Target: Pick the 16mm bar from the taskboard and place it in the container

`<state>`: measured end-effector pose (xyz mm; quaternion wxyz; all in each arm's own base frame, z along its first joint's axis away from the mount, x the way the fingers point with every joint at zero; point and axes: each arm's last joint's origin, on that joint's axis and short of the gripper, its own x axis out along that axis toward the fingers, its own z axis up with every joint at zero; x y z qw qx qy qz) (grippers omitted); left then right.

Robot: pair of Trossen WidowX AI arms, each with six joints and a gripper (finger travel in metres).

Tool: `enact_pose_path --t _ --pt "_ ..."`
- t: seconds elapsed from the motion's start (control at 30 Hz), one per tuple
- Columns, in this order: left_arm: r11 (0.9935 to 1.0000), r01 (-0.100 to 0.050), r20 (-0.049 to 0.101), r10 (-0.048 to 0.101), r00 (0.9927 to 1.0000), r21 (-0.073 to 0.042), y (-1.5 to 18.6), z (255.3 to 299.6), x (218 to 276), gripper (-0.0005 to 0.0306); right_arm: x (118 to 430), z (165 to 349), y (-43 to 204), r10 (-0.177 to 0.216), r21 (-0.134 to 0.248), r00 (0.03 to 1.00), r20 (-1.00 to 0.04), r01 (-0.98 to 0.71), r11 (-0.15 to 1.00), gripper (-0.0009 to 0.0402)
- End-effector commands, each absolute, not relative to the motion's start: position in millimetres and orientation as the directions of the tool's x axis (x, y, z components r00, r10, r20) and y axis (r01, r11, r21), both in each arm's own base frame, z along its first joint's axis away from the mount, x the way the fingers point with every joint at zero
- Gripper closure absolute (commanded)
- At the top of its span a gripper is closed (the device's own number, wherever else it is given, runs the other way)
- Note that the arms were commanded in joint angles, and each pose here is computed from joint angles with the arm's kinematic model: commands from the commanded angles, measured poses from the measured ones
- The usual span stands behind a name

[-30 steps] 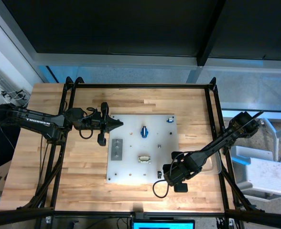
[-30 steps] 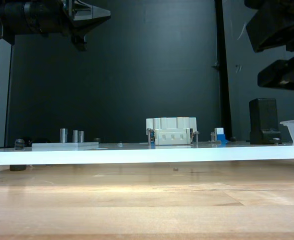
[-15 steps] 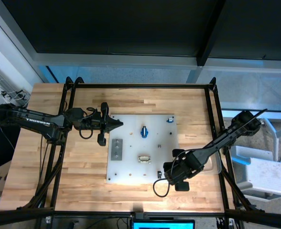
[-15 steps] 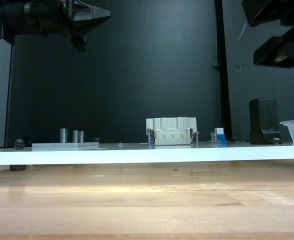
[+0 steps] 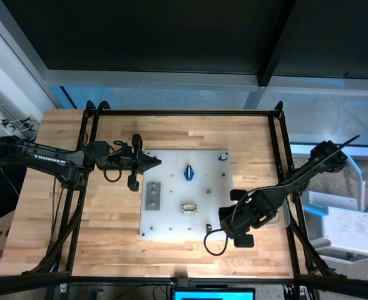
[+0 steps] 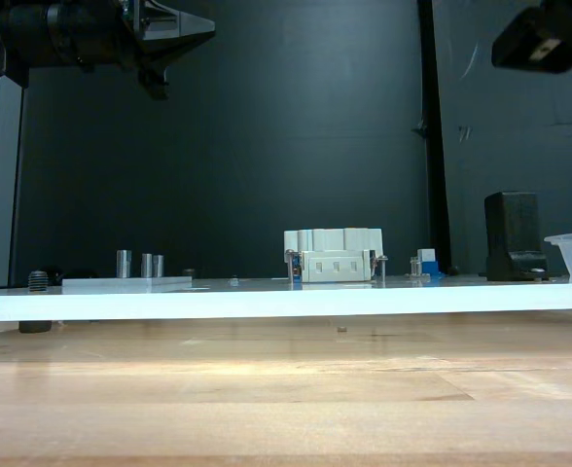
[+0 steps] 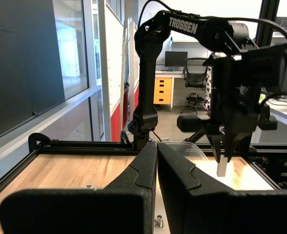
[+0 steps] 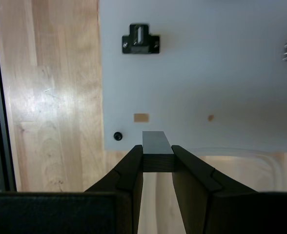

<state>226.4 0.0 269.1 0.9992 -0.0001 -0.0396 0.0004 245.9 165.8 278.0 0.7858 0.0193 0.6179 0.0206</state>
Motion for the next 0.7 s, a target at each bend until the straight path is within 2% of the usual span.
enact_pose_path --t 0.03,0.33,0.5,0.7 --pt "1.0 -0.001 0.079 0.001 0.9969 0.0 0.1 269.0 226.5 0.03 243.5 282.8 164.1 0.064 0.064 0.249 -0.966 -0.009 0.998 0.0384" --pt "1.0 0.0 0.079 0.0 0.9969 0.0 0.0 269.0 226.5 0.03 242.7 283.7 163.7 0.065 0.065 0.252 -0.965 -0.009 0.998 0.0384" --pt "1.0 -0.001 0.079 0.001 0.9969 0.0 0.1 269.0 226.5 0.03 240.2 283.2 161.2 0.045 0.047 0.265 -0.963 0.002 0.999 0.0384" --pt "1.0 0.0 0.079 0.0 0.9969 0.0 0.0 269.0 226.5 0.03 230.2 283.9 154.3 0.052 0.064 0.272 -0.961 0.037 0.997 0.0384"
